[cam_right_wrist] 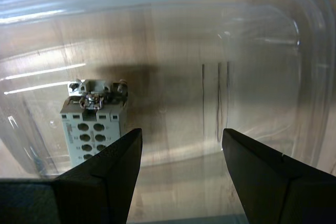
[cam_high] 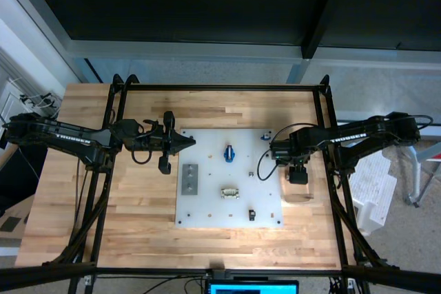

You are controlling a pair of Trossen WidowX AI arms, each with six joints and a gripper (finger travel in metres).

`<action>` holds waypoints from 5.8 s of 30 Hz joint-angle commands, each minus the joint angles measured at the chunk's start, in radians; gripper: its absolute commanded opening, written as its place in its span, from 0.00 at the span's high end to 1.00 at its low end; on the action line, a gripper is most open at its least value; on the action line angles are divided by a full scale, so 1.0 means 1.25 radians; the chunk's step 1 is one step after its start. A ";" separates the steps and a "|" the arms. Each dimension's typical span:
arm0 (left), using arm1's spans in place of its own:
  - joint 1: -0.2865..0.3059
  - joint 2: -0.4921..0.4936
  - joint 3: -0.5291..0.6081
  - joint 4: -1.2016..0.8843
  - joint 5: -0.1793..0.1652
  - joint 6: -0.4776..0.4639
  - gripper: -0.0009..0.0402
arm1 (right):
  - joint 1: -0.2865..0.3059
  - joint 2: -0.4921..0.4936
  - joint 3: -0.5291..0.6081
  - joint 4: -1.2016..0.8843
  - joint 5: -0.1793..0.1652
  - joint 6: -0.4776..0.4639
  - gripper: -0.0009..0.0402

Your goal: Pick the HAN10E connector and install on the hub

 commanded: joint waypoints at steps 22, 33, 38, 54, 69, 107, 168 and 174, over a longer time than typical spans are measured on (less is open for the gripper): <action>0.000 0.000 0.000 0.000 0.000 0.000 0.98 | -0.008 0.037 -0.017 0.072 0.001 0.014 0.46; 0.000 0.000 0.000 0.000 0.000 0.000 0.98 | -0.013 0.037 -0.017 0.073 0.001 0.015 0.56; 0.000 0.000 0.000 0.000 0.000 0.000 0.98 | -0.013 0.037 -0.018 0.082 0.000 0.016 0.65; 0.000 0.000 0.000 0.000 0.000 0.000 0.98 | -0.040 0.037 -0.018 0.084 0.000 0.018 0.93; 0.000 0.000 0.000 0.000 0.000 0.000 0.98 | -0.045 0.037 -0.018 0.084 0.001 0.018 0.98; 0.000 0.000 0.000 0.000 0.000 0.000 0.98 | -0.045 0.034 -0.017 0.083 0.000 0.016 0.98; 0.000 0.000 0.000 0.000 0.000 0.000 0.98 | 0.240 -0.240 0.039 -0.071 0.002 0.219 0.93; 0.000 0.000 0.000 0.000 0.000 0.000 0.98 | 0.240 -0.240 0.039 -0.074 0.022 0.228 0.84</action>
